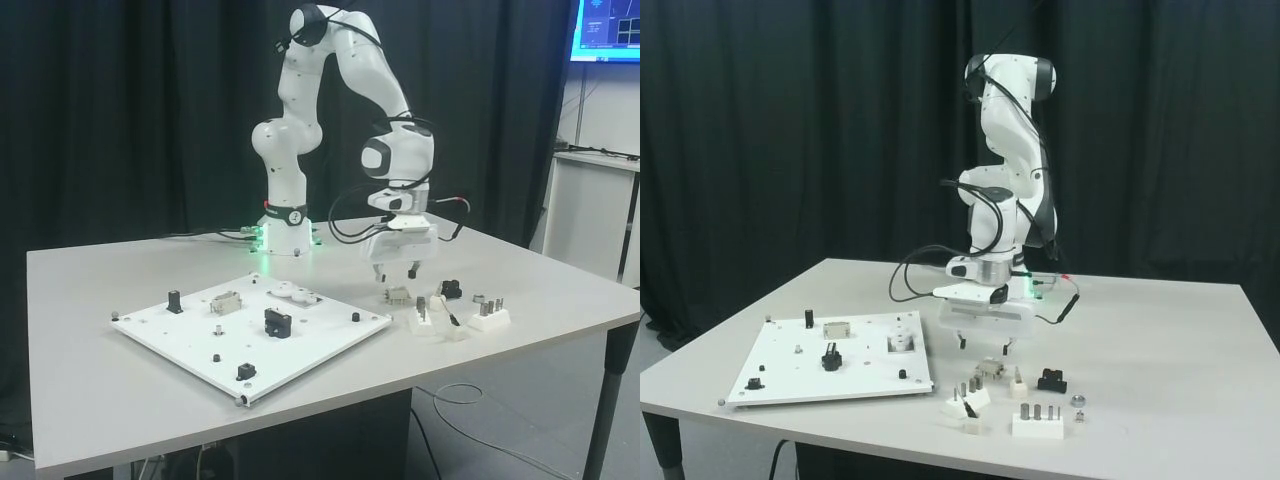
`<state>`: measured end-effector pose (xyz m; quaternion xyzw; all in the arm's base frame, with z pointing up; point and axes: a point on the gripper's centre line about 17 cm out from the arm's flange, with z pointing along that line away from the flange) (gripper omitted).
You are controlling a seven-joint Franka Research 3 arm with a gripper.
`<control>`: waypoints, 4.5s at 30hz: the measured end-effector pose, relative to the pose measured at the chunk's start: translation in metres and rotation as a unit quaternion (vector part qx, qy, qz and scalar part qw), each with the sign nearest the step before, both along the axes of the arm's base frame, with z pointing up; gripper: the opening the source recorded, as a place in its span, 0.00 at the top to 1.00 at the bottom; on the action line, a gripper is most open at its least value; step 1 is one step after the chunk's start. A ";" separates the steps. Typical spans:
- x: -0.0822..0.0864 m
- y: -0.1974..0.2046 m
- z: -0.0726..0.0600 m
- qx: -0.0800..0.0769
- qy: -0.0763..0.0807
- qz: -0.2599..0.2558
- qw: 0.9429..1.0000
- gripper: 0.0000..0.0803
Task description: Pick waterproof.
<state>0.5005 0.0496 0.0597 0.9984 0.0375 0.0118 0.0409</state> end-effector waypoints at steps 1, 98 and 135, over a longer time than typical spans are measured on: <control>0.001 0.001 0.001 0.000 0.000 0.000 1.000 0.00; 0.002 -0.002 -0.039 -0.033 0.103 0.401 0.910 0.37; 0.038 -0.047 0.036 -0.061 0.079 0.233 0.967 0.62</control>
